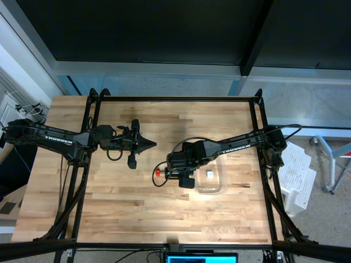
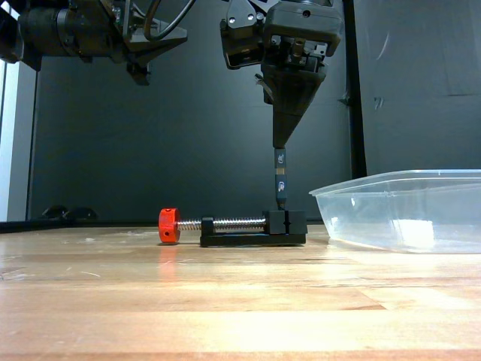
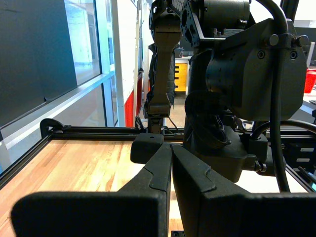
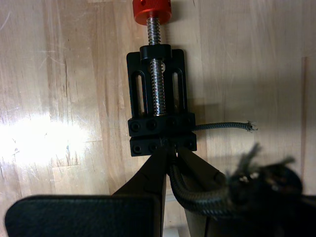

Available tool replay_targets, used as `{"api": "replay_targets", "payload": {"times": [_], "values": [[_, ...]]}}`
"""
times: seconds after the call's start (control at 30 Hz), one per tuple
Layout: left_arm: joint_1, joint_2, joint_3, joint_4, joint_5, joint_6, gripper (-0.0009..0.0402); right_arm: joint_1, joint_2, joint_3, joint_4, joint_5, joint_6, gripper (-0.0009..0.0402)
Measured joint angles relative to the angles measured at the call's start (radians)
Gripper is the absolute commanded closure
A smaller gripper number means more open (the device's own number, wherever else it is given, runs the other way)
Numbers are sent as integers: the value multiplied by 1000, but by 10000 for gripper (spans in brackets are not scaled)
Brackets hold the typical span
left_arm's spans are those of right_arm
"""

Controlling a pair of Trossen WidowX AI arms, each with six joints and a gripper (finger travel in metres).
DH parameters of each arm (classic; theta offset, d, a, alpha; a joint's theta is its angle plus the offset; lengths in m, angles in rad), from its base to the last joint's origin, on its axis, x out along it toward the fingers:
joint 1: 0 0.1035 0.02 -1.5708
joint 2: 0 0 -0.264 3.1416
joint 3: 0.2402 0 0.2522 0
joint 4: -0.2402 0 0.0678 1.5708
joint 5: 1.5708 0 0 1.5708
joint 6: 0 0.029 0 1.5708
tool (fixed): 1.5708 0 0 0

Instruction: Pick the USB-C connector and install on taskboard

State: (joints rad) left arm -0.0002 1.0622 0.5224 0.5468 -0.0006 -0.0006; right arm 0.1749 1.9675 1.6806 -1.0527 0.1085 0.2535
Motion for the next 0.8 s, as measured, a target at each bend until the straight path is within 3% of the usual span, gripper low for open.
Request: {"api": "replay_targets", "payload": {"times": [0.8], "values": [[0,0,0,0,0,0,393,14,-6,-24,23,8,-16,393]]}}
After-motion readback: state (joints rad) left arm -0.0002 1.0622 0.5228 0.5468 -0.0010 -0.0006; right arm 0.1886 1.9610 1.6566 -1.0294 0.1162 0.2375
